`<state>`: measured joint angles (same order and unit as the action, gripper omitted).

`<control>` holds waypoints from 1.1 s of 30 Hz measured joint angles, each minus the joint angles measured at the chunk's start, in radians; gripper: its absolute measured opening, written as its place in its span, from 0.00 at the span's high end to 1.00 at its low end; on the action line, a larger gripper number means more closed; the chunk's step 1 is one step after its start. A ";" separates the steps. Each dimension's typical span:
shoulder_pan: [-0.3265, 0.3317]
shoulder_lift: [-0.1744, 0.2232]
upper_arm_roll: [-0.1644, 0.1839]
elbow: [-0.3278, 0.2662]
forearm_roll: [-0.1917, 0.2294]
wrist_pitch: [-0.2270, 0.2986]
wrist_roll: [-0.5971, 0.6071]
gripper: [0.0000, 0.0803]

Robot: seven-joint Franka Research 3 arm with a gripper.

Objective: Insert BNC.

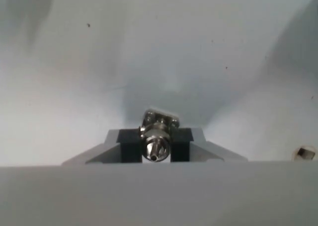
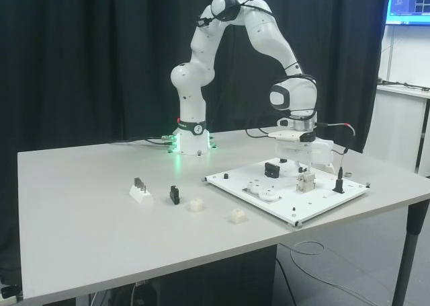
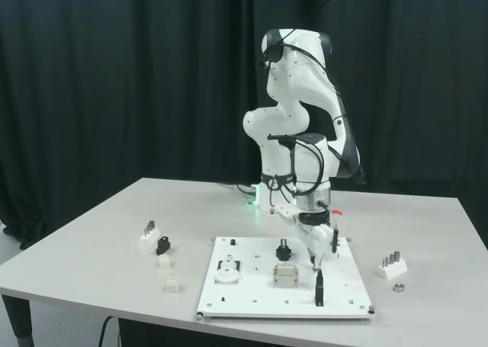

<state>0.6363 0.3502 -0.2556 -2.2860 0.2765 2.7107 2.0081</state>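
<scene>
Metal BNC (image 1: 155,136) clamped in gripper (image 1: 155,145), axis vertical, tip down. Hangs above white board (image 2: 235,185); socket block (image 2: 306,182) just below, slightly fwd.

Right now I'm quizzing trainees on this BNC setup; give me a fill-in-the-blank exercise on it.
1. The gripper is shut on the metal ____ connector.
2. The arm's base shows a ____ light.
3. The gripper hangs above the white ____ on the grey table.
4. The curtain behind the arm is ____.

Missing words: BNC; green; board; black
</scene>
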 joint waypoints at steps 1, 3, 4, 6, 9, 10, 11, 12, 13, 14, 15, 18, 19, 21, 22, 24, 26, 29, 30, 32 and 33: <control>0.000 0.000 0.000 0.001 -0.002 -0.002 0.008 0.85; 0.000 0.001 0.000 0.004 -0.006 -0.006 0.026 0.85; 0.000 0.002 -0.001 0.005 -0.008 -0.008 0.037 0.85; 0.000 0.003 -0.001 0.008 -0.009 -0.012 0.058 0.85; 0.001 0.004 -0.002 0.012 -0.011 -0.019 0.087 0.85; 0.001 0.004 -0.003 0.013 -0.012 -0.022 0.093 0.85; 0.001 0.004 -0.003 0.014 -0.012 -0.025 0.098 0.85; 0.001 0.005 -0.003 0.015 -0.012 -0.027 0.103 0.85; 0.001 0.005 -0.004 0.016 -0.012 -0.029 0.109 0.85; 0.001 0.006 -0.004 0.017 -0.012 -0.031 0.115 0.85; 0.001 0.006 -0.004 0.018 -0.012 -0.033 0.121 0.85; 0.001 0.007 -0.005 0.019 -0.012 -0.034 0.145 0.85; 0.001 0.007 -0.005 0.019 -0.012 -0.034 0.152 0.85; 0.002 0.007 -0.005 0.020 -0.012 -0.034 0.161 0.85; 0.002 0.007 -0.006 0.020 -0.012 -0.035 0.166 0.85; 0.003 0.007 -0.006 0.020 -0.012 -0.035 0.179 0.85; 0.004 0.007 -0.007 0.020 -0.012 -0.036 0.192 0.85; 0.005 0.007 -0.008 0.021 -0.012 -0.037 0.213 0.85; 0.005 0.008 -0.009 0.021 -0.011 -0.037 0.222 0.85; 0.007 0.008 -0.010 0.021 -0.009 -0.039 0.233 0.85; 0.008 0.008 -0.011 0.022 -0.008 -0.039 0.238 0.85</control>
<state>0.6443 0.3580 -0.2670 -2.2645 0.2686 2.6712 2.2459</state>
